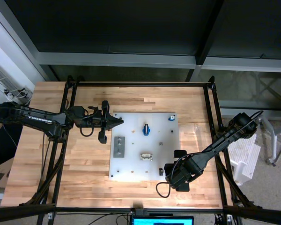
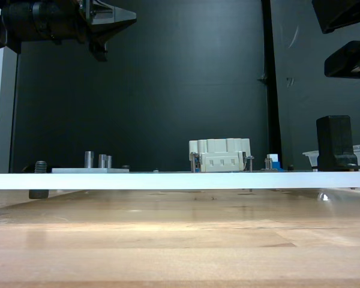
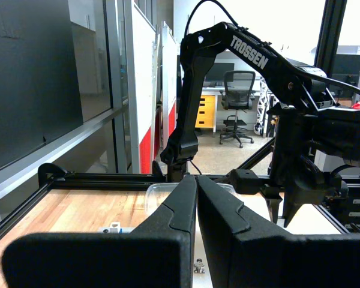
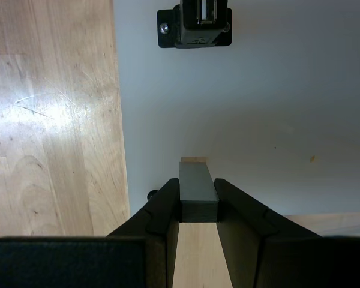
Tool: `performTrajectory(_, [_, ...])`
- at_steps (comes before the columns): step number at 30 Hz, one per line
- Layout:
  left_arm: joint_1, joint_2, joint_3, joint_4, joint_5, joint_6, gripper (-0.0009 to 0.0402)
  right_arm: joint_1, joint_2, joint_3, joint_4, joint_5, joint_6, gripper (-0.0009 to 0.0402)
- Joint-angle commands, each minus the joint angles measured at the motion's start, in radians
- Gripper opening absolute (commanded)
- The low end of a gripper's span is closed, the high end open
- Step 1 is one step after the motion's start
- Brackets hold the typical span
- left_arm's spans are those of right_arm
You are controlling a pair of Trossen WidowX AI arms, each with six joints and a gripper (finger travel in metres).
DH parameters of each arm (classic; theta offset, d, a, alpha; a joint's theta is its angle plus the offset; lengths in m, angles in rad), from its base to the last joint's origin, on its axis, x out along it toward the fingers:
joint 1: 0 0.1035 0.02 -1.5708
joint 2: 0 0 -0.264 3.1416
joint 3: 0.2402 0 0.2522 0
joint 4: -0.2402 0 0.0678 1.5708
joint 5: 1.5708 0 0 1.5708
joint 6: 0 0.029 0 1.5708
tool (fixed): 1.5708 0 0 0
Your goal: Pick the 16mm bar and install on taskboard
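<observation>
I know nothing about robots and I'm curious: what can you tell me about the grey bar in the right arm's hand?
The 16mm bar is a plain grey, metal-looking block with square edges and a flat end face. The right hand is shut on it, one finger against each side, holding it clear above the near right corner of the white board, not in any seat. The left hand, shut and empty, hovers over the board's far left corner.

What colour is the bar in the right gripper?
The bar is grey, clearest in right wrist view. Left gripper hovers over board.
</observation>
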Motion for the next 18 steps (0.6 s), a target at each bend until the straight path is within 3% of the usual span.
performTrajectory(1, [0.000,0.000,0.000,0.000,0.000,0.000,0.0000,0.000,0.000,0.000,0.002,0.002,-0.017,0.0002])
performTrajectory(18, [0.000,0.000,0.000,0.000,0.000,0.000,0.0000,0.000,0.000,0.000,0.002,0.019,-0.024,0.0002])
